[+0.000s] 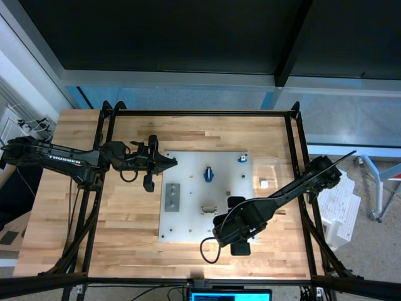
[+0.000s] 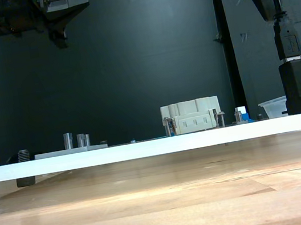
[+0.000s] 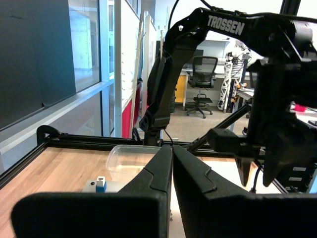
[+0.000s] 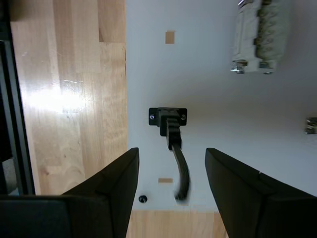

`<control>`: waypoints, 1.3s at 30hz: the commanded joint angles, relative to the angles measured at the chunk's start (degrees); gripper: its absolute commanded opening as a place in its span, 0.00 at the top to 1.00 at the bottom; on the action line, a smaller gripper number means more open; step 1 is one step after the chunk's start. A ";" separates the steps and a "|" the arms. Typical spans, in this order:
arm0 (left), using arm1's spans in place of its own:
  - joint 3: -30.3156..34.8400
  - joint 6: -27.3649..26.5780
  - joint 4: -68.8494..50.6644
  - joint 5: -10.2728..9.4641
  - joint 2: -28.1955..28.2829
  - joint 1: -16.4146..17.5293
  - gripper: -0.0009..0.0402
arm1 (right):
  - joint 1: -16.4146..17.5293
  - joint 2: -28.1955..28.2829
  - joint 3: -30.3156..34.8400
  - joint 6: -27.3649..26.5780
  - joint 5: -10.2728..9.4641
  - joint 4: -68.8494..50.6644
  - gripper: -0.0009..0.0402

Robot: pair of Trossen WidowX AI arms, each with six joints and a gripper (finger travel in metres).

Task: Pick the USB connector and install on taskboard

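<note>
above taskboard [image 1: 188, 182] edges, wood table [image 1: 69, 219], left jaws closed, right jaws apart

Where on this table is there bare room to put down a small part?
The table is bare wood left of the taskboard, toward the near edge. The left gripper, shut, hangs over the board's far left corner. Crowded: the board's near right corner, where the open right gripper hangs over the USB connector and its cable.

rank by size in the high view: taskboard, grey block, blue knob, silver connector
1. taskboard
2. grey block
3. silver connector and blue knob: about alike
Left gripper, shut, above the taskboard's far left corner; right gripper, open, above its near edge.
</note>
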 commanded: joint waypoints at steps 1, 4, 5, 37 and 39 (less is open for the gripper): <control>0.00 0.00 0.00 0.02 0.00 0.00 0.98 | 0.00 -1.73 0.13 0.00 0.13 -0.17 0.50; 0.00 0.00 0.00 0.02 0.00 0.02 0.98 | 0.02 -3.23 0.13 0.02 0.00 -0.24 0.51; 0.00 0.00 0.00 0.02 0.00 0.00 0.98 | 0.02 -3.65 0.13 0.02 0.00 -0.24 0.51; 0.00 0.00 0.00 0.02 0.00 0.00 0.98 | -5.57 -14.47 -2.86 -3.34 5.03 2.82 0.81; 0.02 0.00 0.00 0.02 0.00 0.02 0.98 | -7.06 -15.34 -3.32 -4.46 5.03 3.10 0.87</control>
